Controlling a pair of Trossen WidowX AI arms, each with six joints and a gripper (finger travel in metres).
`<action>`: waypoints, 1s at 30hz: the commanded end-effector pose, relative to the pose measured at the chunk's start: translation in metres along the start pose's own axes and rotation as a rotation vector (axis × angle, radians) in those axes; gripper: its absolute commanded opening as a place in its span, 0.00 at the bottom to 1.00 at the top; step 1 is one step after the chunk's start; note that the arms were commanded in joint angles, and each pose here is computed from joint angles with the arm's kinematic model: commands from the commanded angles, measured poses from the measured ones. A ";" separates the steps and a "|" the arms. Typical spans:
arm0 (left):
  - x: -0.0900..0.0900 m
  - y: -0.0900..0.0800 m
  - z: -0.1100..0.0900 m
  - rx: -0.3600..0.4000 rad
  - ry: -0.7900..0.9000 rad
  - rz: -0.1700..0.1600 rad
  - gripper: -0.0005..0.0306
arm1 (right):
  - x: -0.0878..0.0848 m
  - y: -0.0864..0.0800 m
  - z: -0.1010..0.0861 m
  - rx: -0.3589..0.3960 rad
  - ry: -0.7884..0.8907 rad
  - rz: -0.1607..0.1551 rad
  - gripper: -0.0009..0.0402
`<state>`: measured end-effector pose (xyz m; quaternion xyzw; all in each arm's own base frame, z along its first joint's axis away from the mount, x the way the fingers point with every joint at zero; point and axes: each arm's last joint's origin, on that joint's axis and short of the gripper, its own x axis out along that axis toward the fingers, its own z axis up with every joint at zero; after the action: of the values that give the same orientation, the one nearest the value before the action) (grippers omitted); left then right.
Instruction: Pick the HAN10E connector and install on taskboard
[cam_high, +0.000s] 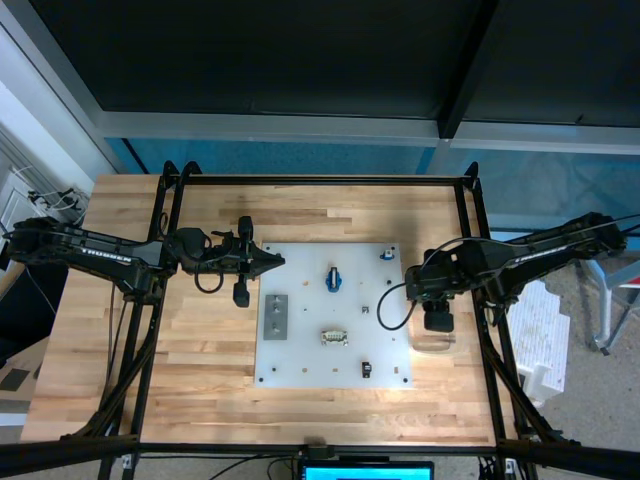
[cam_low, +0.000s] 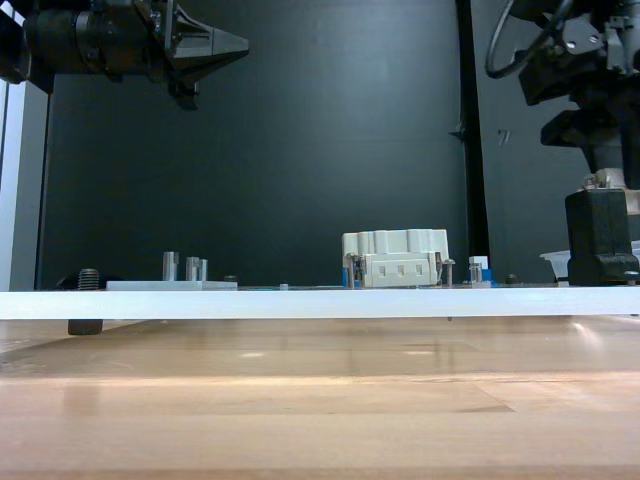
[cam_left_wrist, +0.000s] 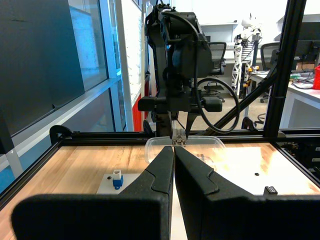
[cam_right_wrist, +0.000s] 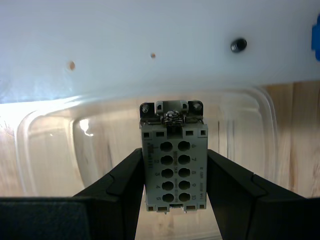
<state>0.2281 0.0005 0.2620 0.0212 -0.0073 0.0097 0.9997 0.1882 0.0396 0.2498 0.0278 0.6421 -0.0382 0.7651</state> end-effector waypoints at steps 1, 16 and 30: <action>0.000 0.000 0.000 0.000 0.000 0.000 0.02 | 0.001 0.006 0.015 -0.006 0.004 -0.001 0.05; 0.000 0.000 0.000 0.000 0.000 0.000 0.02 | 0.008 0.045 0.093 0.015 0.018 0.006 0.05; 0.000 0.000 0.000 0.000 0.000 0.000 0.02 | 0.023 0.074 0.152 0.008 0.015 0.006 0.05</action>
<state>0.2281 0.0005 0.2618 0.0214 -0.0069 0.0097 0.9997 0.3448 0.0970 0.2535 0.0333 0.6475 -0.0386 0.7603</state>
